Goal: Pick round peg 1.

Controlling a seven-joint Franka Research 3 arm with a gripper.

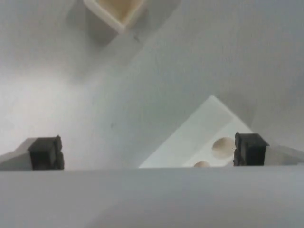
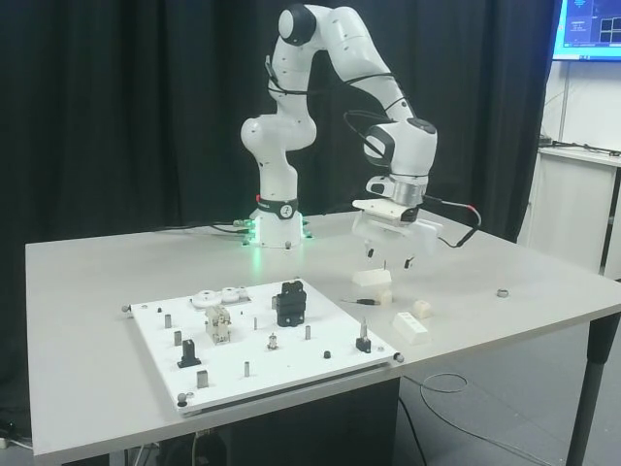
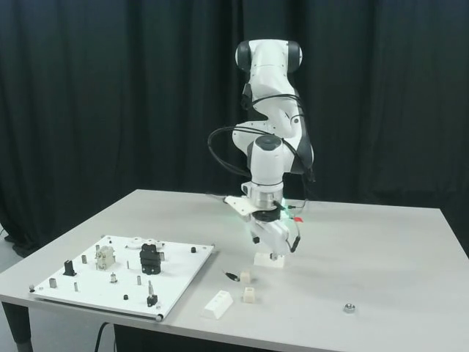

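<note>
Wrist view: hand [image 1: 147,152] released, empty; white holed block [image 1: 199,142] below, no round peg discernible. First room view: hand [image 2: 388,258] hovered above block [image 2: 373,284]. Second room view: same. Risk: descending unsighted, fingers could strike the block.

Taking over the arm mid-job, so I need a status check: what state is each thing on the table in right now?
gripper: open, empty, hanging above the table.
white holder block: on the table, under the gripper, untouched.
flat white block: lying near the table's front edge.
white assembly board: flat on the table, parts standing on it.
small ring: lying alone, apart from the rest.
</note>
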